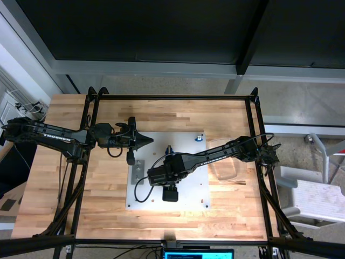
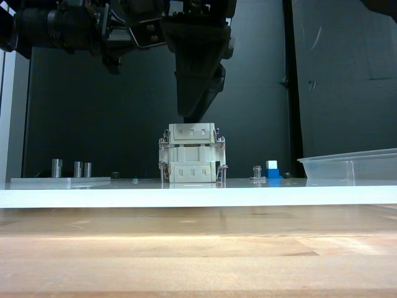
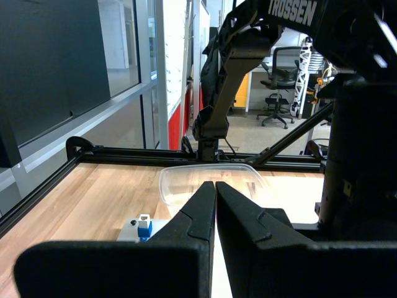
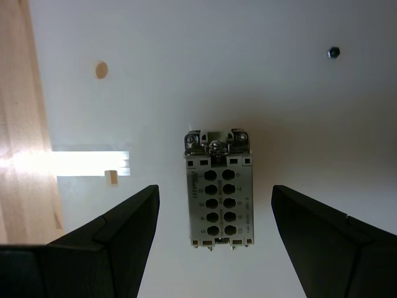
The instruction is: Remove the HAN10-E connector and place it in the container
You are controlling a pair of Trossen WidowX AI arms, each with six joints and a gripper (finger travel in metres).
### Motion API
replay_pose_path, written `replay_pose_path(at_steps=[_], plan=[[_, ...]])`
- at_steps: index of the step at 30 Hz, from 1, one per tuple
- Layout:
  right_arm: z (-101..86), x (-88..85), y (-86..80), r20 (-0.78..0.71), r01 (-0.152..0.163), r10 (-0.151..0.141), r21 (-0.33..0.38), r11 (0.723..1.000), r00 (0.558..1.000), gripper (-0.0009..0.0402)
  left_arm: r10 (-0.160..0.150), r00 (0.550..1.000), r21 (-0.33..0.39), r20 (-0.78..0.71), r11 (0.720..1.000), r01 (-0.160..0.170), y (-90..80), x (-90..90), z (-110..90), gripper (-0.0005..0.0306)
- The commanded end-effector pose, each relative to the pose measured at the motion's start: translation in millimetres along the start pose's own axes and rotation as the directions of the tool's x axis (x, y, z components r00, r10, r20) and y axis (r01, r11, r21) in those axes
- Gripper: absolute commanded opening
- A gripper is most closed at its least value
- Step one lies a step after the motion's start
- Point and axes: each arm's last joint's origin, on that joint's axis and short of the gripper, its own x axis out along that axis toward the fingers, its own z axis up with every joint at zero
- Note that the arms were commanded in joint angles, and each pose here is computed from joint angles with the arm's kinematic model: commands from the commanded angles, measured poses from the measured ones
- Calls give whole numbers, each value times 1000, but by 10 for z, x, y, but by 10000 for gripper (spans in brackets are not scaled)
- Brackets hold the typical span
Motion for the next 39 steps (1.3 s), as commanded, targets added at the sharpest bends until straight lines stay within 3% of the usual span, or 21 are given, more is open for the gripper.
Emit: replay_pose_path(at_steps=[1, 25, 39], plan=[[-9, 37, -2, 0, 1, -1, 1, 1000, 1000, 254, 0, 1000, 0, 0, 1000, 0, 1, 0, 1, 0], [-63, 251, -13, -6, 4, -4, 0, 1000, 1000, 252, 0, 1000, 0, 0, 1000, 0, 1, 1, 0, 0], [-62, 245, -13, -10, -8, 8, -8, 1000, 1000, 150, 0, 1000, 0, 0, 1000, 0, 1, 0, 1, 0]])
